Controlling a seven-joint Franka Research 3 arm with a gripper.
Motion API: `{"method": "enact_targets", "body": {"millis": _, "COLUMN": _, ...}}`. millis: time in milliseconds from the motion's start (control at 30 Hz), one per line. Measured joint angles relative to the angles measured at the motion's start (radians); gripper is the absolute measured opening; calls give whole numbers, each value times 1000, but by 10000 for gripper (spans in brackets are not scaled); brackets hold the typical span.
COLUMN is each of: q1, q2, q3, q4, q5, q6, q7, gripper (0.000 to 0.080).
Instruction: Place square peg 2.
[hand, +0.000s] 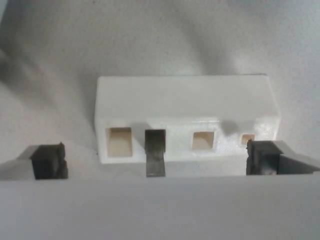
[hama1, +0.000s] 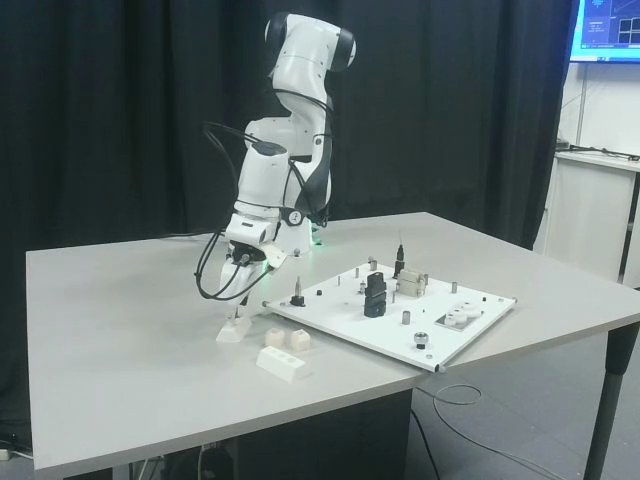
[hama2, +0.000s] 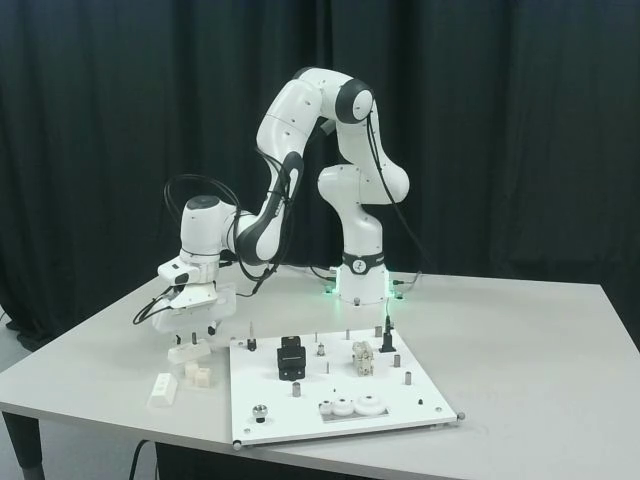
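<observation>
In the wrist view a white block (hand: 185, 115) lies on the grey table and shows a row of several square holes of shrinking size. A dark square peg (hand: 155, 152) stands in the second hole, sticking out of it. My gripper (hand: 156, 159) is open, with one black fingertip (hand: 50, 161) on each side of the block, both well apart from the peg and holding nothing. From the room, the gripper (hama1: 240, 292) hangs just above the block (hama1: 232, 331) beside the white board's corner. The second room view shows the gripper (hama2: 190, 322) over the same block (hama2: 188, 352).
A white board (hama1: 470, 325) with small fixtures, pins and black parts lies to one side of the gripper. Near the table's front edge sit a long white block (hama1: 283, 362) and two small white cubes (hama1: 298, 340). The arm's base (hama2: 362, 280) stands behind the board.
</observation>
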Motion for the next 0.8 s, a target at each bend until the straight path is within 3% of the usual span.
{"method": "enact_targets", "body": {"millis": 167, "q1": 0, "q2": 0, "q3": 4, "q4": 1, "q5": 21, "q6": -1, "q7": 7, "gripper": 799}}
{"method": "enact_targets", "body": {"millis": 200, "q1": 0, "q2": 0, "q3": 4, "q4": 1, "q5": 22, "q6": -1, "q7": 7, "gripper": 702}}
{"method": "enact_targets", "body": {"millis": 467, "q1": 0, "q2": 2, "q3": 5, "q4": 10, "q5": 22, "q6": -7, "q7": 7, "gripper": 702}}
{"method": "enact_targets", "body": {"millis": 500, "q1": 0, "q2": 2, "q3": 5, "q4": 11, "q5": 22, "q6": -7, "q7": 7, "gripper": 344}}
{"method": "enact_targets", "body": {"millis": 667, "q1": 0, "q2": 5, "q3": 5, "q4": 15, "q5": 22, "q6": -7, "q7": 6, "gripper": 344}}
{"method": "enact_targets", "body": {"millis": 700, "q1": 0, "q2": 5, "q3": 5, "q4": 16, "q5": 22, "q6": -7, "q7": 6, "gripper": 150}}
{"method": "enact_targets", "body": {"millis": 800, "q1": 0, "q2": 6, "q3": 5, "q4": 18, "q5": 22, "q6": -8, "q7": 6, "gripper": 150}}
